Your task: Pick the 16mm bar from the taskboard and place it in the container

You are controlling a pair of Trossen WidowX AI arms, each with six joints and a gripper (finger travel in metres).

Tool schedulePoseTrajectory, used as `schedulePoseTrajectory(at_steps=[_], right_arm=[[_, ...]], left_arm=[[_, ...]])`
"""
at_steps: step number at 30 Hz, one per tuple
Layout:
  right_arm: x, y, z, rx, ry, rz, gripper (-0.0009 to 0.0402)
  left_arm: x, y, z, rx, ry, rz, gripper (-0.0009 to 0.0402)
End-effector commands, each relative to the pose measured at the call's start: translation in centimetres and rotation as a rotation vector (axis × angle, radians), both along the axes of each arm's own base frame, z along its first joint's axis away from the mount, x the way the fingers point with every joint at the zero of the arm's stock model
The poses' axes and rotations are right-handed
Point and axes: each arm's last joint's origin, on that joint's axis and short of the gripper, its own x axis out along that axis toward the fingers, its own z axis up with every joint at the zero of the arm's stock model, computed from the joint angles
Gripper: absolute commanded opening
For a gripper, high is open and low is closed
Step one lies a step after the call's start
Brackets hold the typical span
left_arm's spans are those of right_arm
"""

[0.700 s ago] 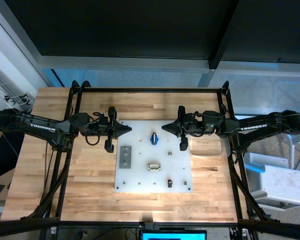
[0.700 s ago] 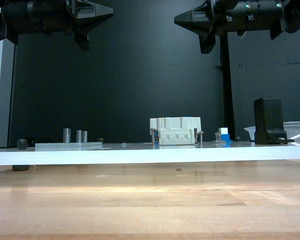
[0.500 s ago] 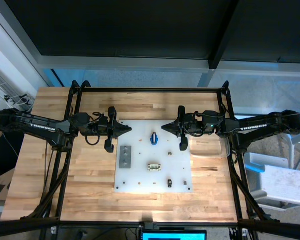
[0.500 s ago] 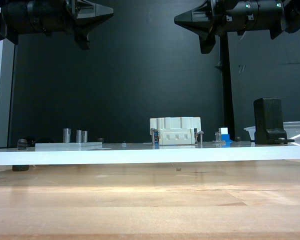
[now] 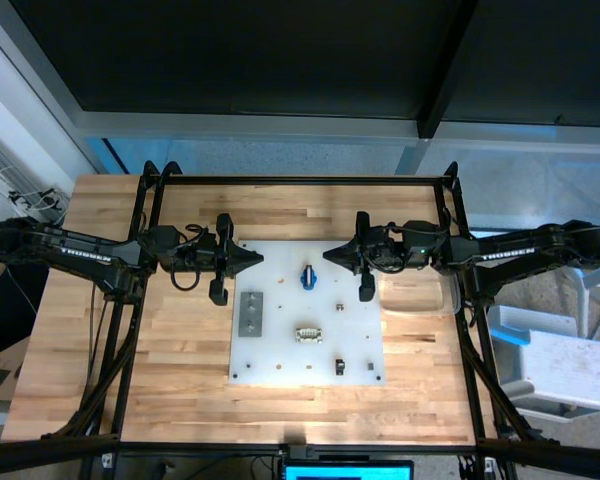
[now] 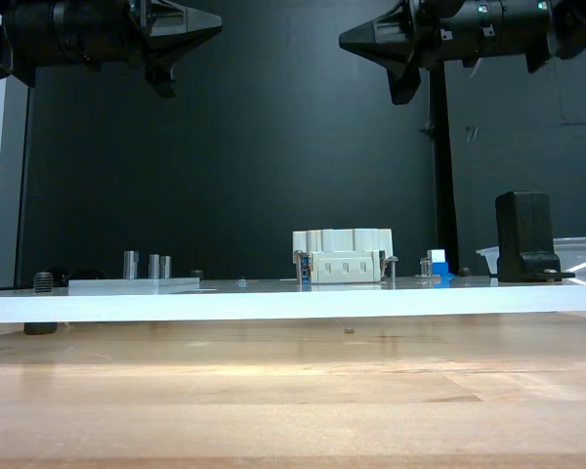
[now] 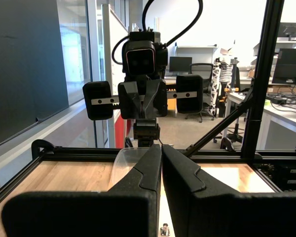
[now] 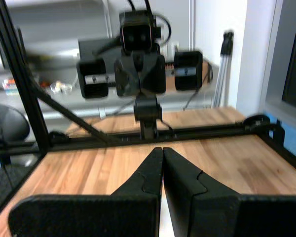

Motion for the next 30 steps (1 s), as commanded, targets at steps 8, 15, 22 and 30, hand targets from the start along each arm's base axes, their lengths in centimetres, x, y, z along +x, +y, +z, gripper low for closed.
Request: schedulePoseTrajectory(at_steps=[8, 15, 22, 30], right_arm=[[0.3, 0.1, 1.3, 0.001, 0.217, 0.004, 0.0000], [0.6, 0.2, 1.8, -0.006, 0.376, 0.011, 0.0000], [1.1, 0.8, 2.6, -0.020, 0.523, 0.036, 0.0000], [1.0, 1.3, 2.9, -0.025, 0.712, 0.055, 0.0000]], left_arm=[[0.0, 0.0, 0.0, 0.000, 0.000, 0.000, 0.0000], [0.0, 0.0, 0.0, 0.000, 0.000, 0.000, 0.0000], [0.0, 0.0, 0.0, 0.000, 0.000, 0.000, 0.0000], [0.0, 0.0, 0.0, 0.000, -0.001, 0.000, 0.0000]])
